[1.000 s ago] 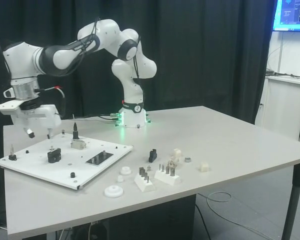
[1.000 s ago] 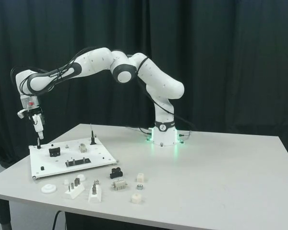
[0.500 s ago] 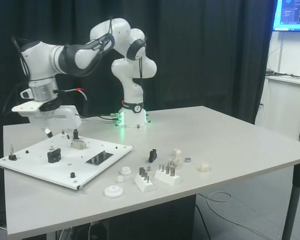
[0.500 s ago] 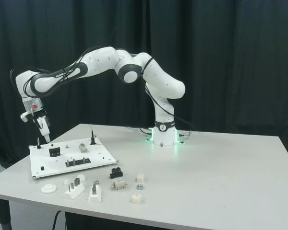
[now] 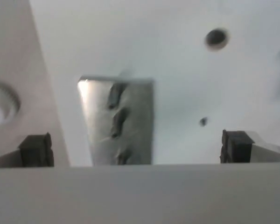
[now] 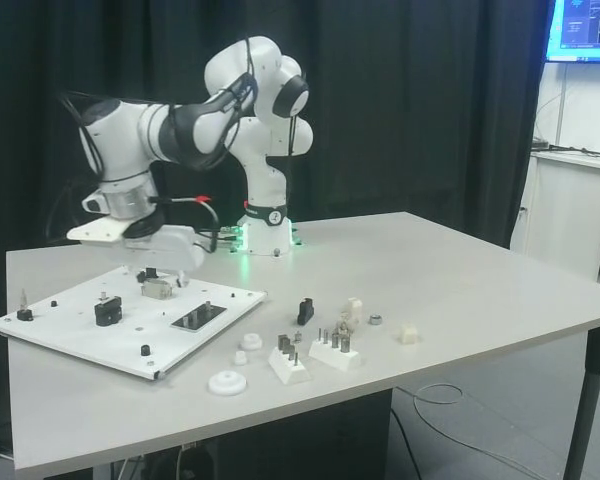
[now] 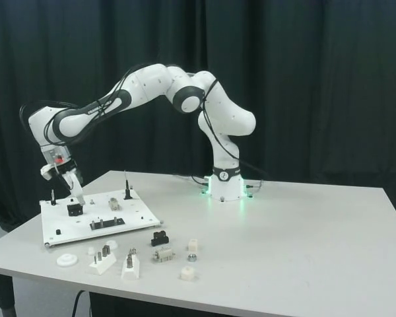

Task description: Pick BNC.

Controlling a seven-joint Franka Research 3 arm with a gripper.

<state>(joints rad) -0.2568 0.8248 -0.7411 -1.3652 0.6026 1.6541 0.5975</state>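
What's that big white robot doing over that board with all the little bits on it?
The white robot arm is stretched out over a white board that lies on the grey table. Its gripper hangs open just above the board and holds nothing yet. The wrist view shows a grey metal plate on the board right below it. More small parts sit on the table beside the board, like a white gear. So nothing has been picked up at this point.

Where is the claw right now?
In both room views the claw hangs open above the white board at the table's end farthest from the arm's base, over the grey metal block.
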